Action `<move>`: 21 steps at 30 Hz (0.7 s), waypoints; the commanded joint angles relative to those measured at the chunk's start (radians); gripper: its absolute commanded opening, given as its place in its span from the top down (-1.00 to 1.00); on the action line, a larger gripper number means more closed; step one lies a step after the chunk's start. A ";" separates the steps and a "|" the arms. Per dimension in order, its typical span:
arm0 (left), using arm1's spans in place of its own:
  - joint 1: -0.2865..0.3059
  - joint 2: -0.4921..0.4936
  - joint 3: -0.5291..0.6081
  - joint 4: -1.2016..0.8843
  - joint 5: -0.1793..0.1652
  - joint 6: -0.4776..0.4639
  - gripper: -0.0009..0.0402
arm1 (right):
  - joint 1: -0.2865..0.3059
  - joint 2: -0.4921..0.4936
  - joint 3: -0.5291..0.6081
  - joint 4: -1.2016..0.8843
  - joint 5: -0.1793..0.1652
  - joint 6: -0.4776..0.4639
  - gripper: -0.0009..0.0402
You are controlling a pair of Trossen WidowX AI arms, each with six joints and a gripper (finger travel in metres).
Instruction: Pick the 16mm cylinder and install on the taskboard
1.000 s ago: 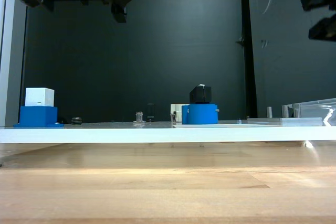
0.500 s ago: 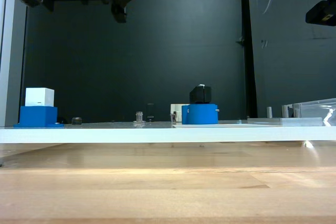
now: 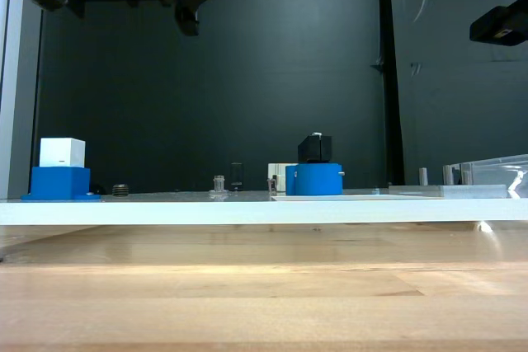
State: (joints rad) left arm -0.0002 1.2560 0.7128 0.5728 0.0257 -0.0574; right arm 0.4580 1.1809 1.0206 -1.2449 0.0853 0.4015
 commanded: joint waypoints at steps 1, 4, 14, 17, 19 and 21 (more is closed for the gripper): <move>0.000 0.000 0.000 0.000 0.000 0.000 0.96 | -0.010 0.051 0.017 0.019 0.000 0.000 0.96; 0.000 0.000 0.000 0.000 0.000 0.000 0.96 | -0.022 0.114 0.055 0.033 0.000 0.001 0.96; 0.000 0.000 0.000 0.000 0.000 0.000 0.96 | -0.062 0.302 0.195 0.058 0.001 0.000 0.96; 0.000 0.000 0.000 0.000 0.000 0.000 0.96 | -0.069 0.353 0.230 0.059 0.001 0.000 0.96; 0.000 0.000 0.000 0.000 0.000 0.000 0.96 | -0.073 0.385 0.256 0.065 0.000 0.000 0.96; 0.000 0.000 0.000 0.000 0.000 0.000 0.96 | -0.077 0.414 0.276 0.074 0.000 0.000 0.96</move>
